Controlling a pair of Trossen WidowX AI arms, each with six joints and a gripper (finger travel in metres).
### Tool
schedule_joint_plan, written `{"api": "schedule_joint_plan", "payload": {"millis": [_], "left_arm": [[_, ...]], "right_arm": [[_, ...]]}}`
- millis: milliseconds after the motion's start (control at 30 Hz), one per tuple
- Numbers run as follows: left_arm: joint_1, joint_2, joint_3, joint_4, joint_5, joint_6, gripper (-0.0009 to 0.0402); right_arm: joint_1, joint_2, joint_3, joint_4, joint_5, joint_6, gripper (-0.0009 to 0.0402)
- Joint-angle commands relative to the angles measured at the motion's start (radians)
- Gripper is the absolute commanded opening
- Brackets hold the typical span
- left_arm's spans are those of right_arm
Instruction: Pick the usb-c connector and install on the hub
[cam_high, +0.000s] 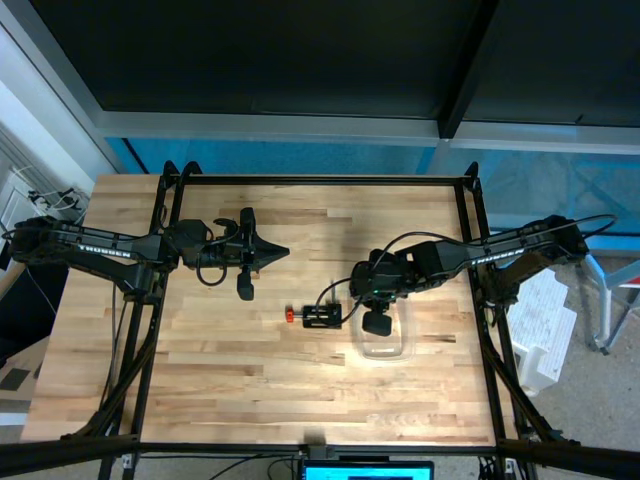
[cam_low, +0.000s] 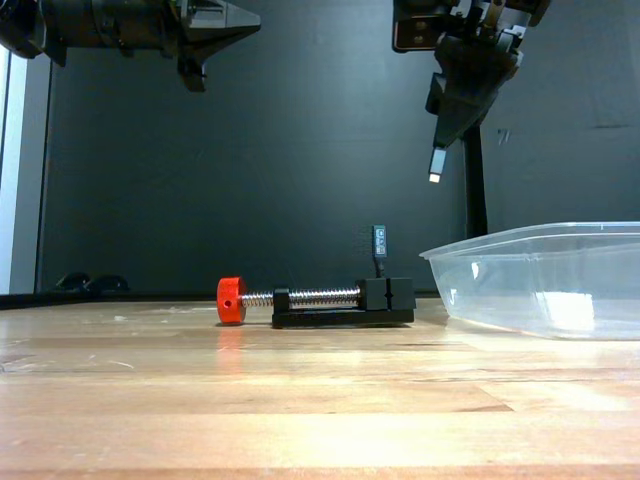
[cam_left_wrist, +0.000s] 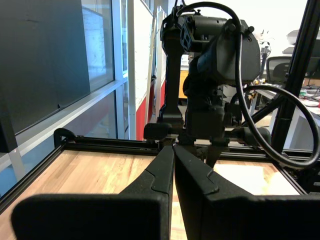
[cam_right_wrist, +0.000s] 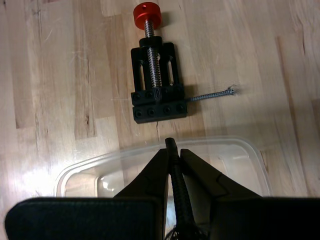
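The hub (cam_high: 320, 317) is a small black block with an orange-red tip (cam_low: 230, 299) and lies on the wooden table; a thin stem (cam_low: 379, 243) rises from it. My right gripper (cam_low: 440, 140) hangs high above the table, over the near edge of the clear tray and to the right of the hub (cam_low: 340, 300). It is shut on the usb-c connector (cam_low: 437, 164), whose light tip points down. In the right wrist view the connector (cam_right_wrist: 171, 145) sits between the fingers, short of the hub (cam_right_wrist: 157, 85). My left gripper (cam_high: 280, 252) is shut and empty, high at the table's left.
A clear plastic tray (cam_high: 405, 345) sits on the table right of the hub, under the right arm; its rim (cam_low: 530, 238) stands higher than the hub. A black frame (cam_high: 320, 181) borders the table at the back and sides.
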Motion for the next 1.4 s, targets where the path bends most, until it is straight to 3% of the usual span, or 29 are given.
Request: {"api": "schedule_joint_plan", "payload": {"millis": [33,633,1400], "left_arm": [[0.0,0.0,0.0,0.0,0.0,0.0,0.0],[0.0,0.0,0.0,0.0,0.0,0.0,0.0],[0.0,0.0,0.0,0.0,0.0,0.0,0.0]], "right_arm": [[0.0,0.005,0.0,0.005,0.0,0.0,0.0],[-0.003,0.038,0.024,0.037,0.0,-0.003,0.0],[-0.003,0.217,0.148,0.039,0.0,-0.056,0.0]]}}
